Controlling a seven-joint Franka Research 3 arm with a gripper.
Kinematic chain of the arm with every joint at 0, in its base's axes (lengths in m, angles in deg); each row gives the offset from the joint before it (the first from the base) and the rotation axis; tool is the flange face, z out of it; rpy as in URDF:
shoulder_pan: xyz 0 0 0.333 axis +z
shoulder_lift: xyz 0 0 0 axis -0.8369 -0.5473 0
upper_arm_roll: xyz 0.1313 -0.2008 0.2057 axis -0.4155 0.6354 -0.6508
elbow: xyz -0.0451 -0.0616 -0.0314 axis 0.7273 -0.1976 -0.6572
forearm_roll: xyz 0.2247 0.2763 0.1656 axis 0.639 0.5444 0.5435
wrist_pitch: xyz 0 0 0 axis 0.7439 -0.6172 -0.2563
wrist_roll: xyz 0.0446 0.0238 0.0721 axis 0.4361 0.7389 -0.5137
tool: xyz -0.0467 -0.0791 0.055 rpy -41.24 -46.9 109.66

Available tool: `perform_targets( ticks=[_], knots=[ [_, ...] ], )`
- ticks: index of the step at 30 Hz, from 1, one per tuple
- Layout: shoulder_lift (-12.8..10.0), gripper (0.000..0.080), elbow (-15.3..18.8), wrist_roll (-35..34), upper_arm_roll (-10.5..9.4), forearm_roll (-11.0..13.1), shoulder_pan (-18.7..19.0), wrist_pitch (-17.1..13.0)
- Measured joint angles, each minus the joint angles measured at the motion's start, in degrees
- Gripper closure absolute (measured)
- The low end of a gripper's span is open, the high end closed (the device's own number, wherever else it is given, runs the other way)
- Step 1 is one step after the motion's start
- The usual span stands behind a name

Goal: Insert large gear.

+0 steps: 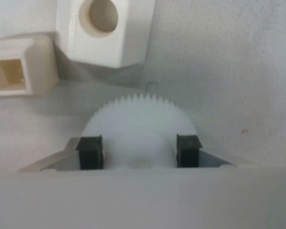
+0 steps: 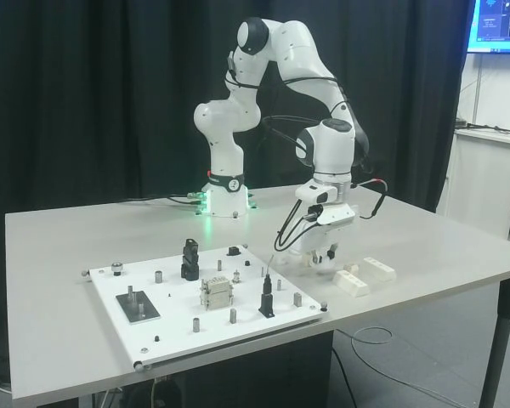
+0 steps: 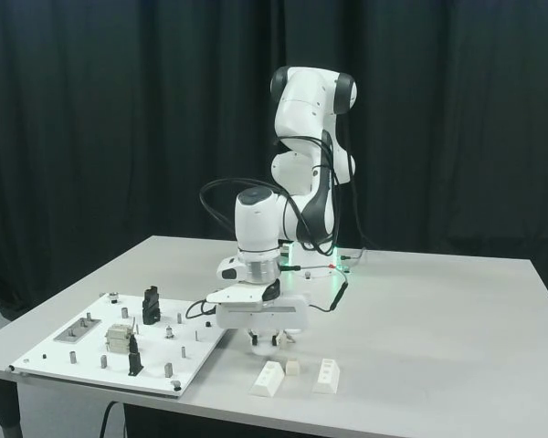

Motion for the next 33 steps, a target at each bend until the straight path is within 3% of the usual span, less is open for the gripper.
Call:
perform_targets(
  ticks=[8, 17, 33],
  knots=[
    [0.0, 0.047, -0.3, -0.4, 0.43, -0.3, 0.0, -0.7],
    [0.2, 0.047, -2.3, -0.4, 2.65, -3.0, 0.0, -0.3],
    [2.5, 0.047, -8.1, -0.4, 6.18, -11.1, -3.1, 7.5]
  ],
)
